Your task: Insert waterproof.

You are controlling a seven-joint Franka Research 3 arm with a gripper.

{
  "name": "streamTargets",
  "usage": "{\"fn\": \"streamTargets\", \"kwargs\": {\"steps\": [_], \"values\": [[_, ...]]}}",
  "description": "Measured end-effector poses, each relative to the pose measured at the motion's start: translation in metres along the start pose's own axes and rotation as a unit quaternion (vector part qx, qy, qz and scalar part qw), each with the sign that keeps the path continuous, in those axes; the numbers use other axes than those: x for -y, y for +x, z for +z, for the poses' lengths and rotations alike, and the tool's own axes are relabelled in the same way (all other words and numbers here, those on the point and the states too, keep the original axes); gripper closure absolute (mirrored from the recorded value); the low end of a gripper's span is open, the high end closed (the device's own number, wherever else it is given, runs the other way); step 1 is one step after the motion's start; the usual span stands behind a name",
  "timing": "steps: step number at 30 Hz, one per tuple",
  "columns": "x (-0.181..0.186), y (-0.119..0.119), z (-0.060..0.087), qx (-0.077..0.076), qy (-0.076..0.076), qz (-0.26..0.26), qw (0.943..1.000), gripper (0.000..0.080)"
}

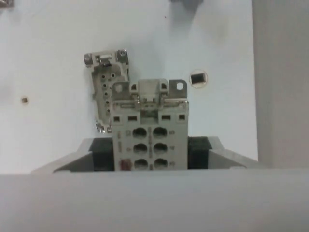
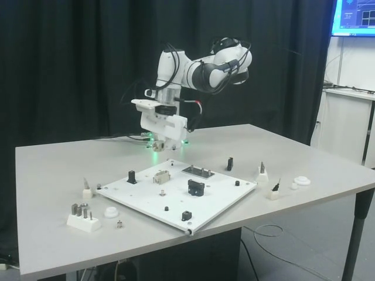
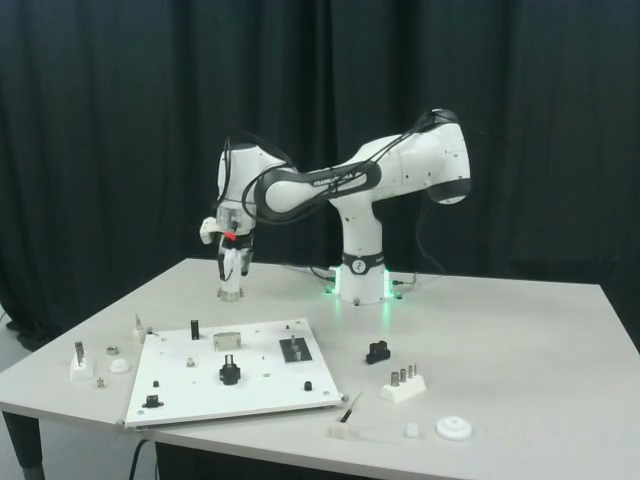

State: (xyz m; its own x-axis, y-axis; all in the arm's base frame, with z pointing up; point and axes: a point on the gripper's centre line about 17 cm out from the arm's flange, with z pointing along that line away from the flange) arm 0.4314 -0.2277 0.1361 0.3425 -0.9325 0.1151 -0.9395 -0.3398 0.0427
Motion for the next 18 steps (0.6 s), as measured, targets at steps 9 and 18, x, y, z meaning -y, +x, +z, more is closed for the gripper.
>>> {"fn": "streamTargets", "kwargs": {"steps": [9, 18], "values": [[0.007, 0.006, 0.018, 0.006, 0.002, -0.006, 1.0000, 0.0491], [0.016, 0.010, 0.029, 0.011, 0.006, -0.012, 0.9998, 0.0491]]}}
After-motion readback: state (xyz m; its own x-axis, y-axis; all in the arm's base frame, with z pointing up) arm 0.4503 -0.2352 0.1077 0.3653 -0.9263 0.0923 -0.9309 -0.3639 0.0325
